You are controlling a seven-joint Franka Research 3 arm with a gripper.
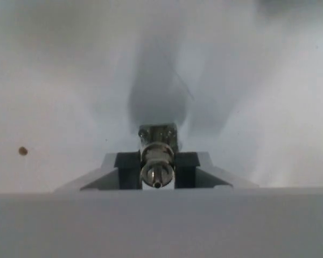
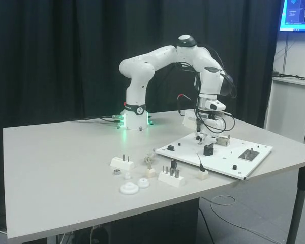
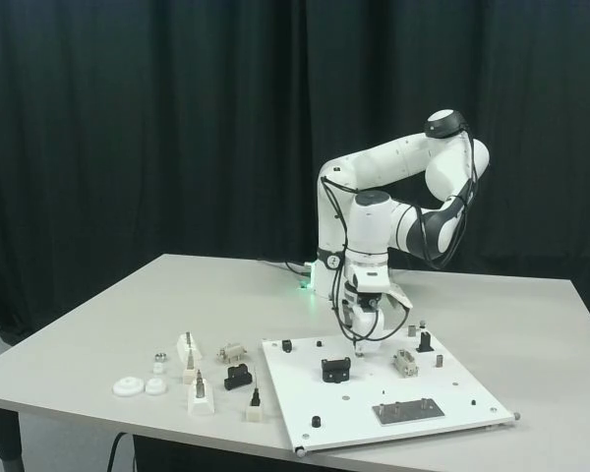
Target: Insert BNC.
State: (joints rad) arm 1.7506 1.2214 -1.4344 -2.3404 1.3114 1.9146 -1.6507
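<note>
You've got the BNC connector (image 1: 157,164) pinched in the end effector (image 1: 157,180), fingers clamped on either side of the metal barrel, nose pointing down past the tips. In the wrist view it hangs over the white board (image 1: 70,97) w/ its shadow under it, so it looks apart from the surface, not seated yet. Room views put the end effector (image 3: 361,332) low over the back part of the board (image 3: 472,393), near a small upright fixture (image 3: 425,341); can't tell which socket is the target from here.

Handling, as a judgement: connector is small, light, rigid metal, smooth so prob. slippery under side load. Centre pin looks thin, so treat as bendable if you come in off-axis. Keep hold on the barrel, not the pin end. Bayonet type usu. needs push plus twist, so expect some resistance. Spare parts sit on the bench (image 2: 51,152), well apart.
</note>
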